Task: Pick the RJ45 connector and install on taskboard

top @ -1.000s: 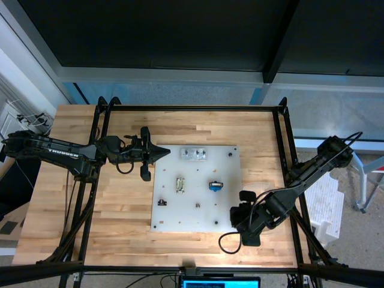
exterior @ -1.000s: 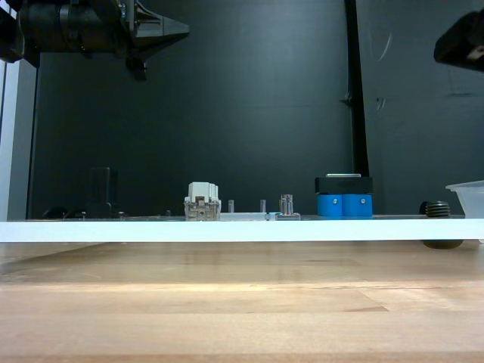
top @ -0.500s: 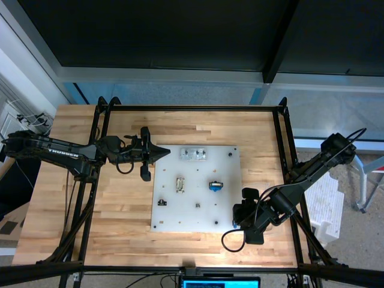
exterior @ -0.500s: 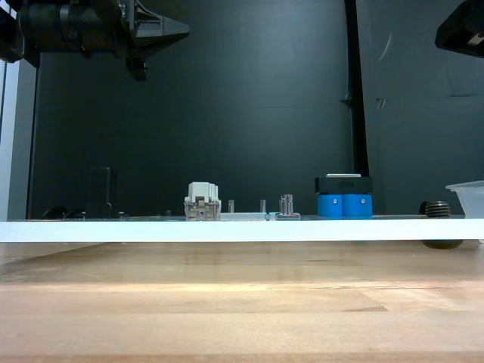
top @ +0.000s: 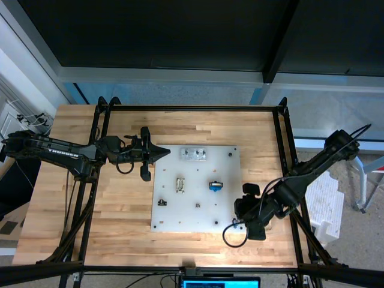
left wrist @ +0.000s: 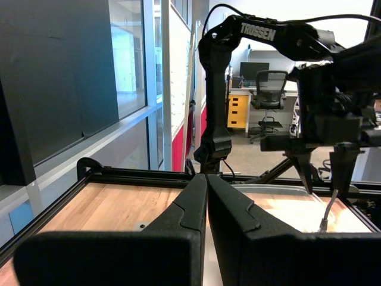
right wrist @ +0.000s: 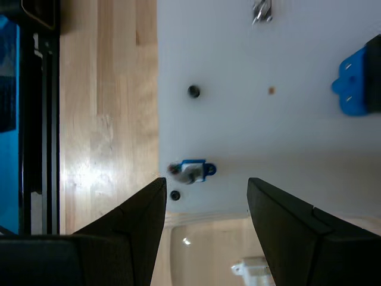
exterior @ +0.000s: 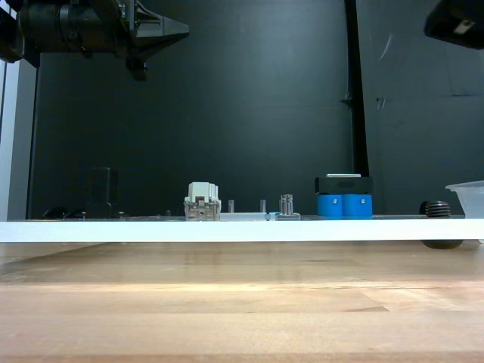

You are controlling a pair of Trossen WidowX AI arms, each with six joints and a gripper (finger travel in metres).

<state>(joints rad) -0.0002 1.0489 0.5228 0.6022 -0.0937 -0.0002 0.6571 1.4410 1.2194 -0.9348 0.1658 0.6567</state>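
Taskboard [top: 198, 186] sat flat in the middle of the wooden table [top: 108, 204]; on it you could see a blue fitting [top: 215, 186], a grey-white socket [top: 179, 184] and a pair of silver bits [top: 194, 154] at the far edge. Left hand [top: 167, 153] hung high over the board's left edge, fingers [left wrist: 196, 202] pressed together with nothing between them; right hand [top: 243, 210] was up over the board's near right corner, pointing down, spread wide and empty. Between its fingers [right wrist: 143, 220] the wrist camera showed a tiny blue-and-silver part [right wrist: 191, 171] lying on the board; just off that edge was a clear tray [right wrist: 202, 238] with a small white piece [right wrist: 249, 268] in it; honestly couldn't tell if that was the RJ45 connector.
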